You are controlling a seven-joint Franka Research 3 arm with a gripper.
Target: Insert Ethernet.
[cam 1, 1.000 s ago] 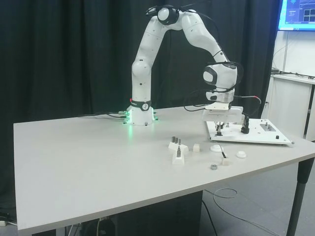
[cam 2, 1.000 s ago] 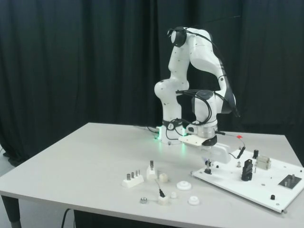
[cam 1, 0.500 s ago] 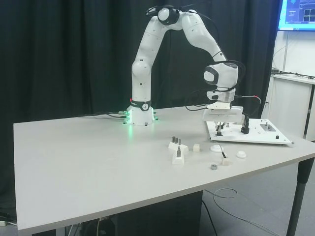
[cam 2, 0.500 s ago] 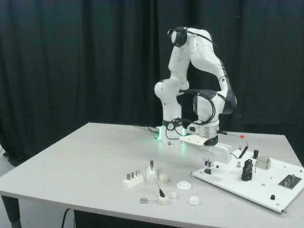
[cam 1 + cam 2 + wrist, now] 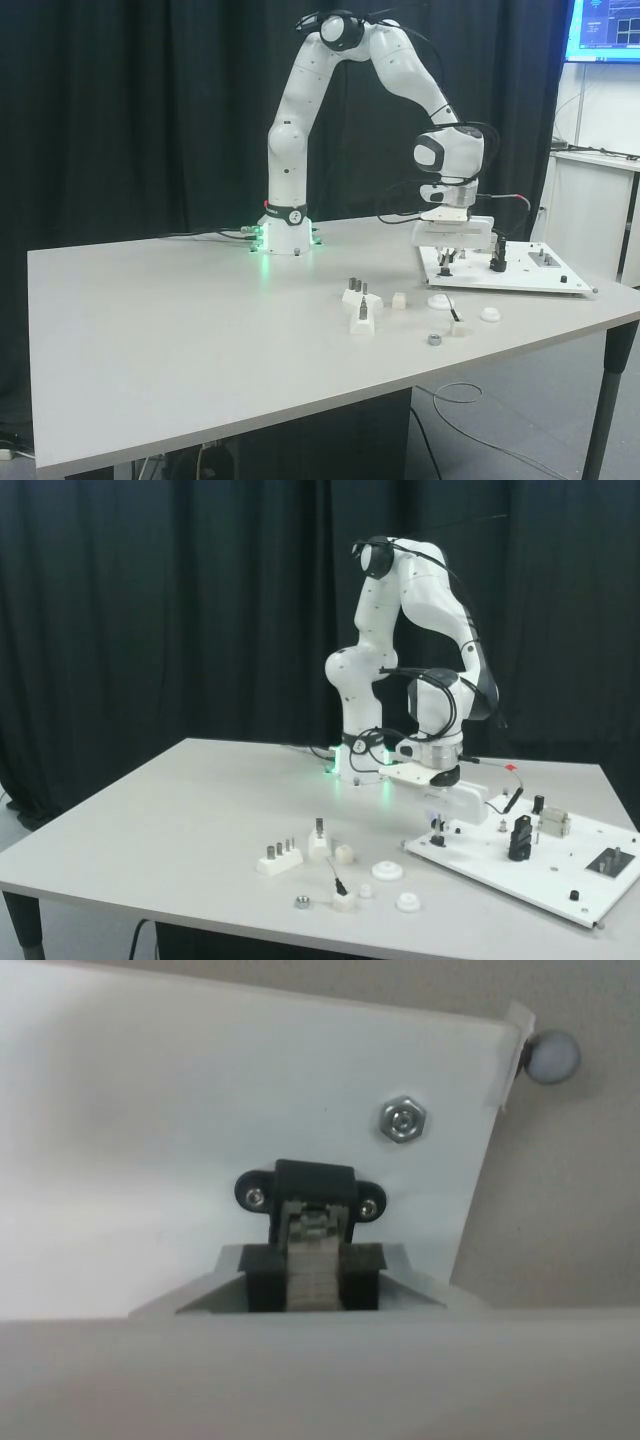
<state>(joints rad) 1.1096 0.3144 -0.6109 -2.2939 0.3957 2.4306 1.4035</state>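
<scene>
The grey table (image 5: 200, 320) fills most of both room views, with the white arm (image 5: 300, 120) bolted near its far edge; a green glow shows at the arm's base (image 5: 285, 238). The arm reaches up, then bends down to the white board (image 5: 540, 865) lying flat at one corner of the table.

The gripper (image 5: 438, 825) hangs low over the near end of the board. In the wrist view its 2 fingers (image 5: 265, 1280) are clenched on the plug (image 5: 313, 1260), which sits between them, upright. The plug's tip is at the black socket (image 5: 312, 1188), a small mount fixed to the board by 2 screws; whether the plug is inside it or only touching cannot be told. Just beside the socket a hex nut (image 5: 403, 1120) sits on the board, and past the board's edge a round grey knob (image 5: 553, 1055) rests on the table.

Farther along the board stands a black block (image 5: 518, 838), with other small fittings beyond it.

On the table in front of the board, well apart from the gripper, lie several small white parts (image 5: 362, 305), 2 white discs (image 5: 386, 871) and a small nut (image 5: 434, 339).
</scene>
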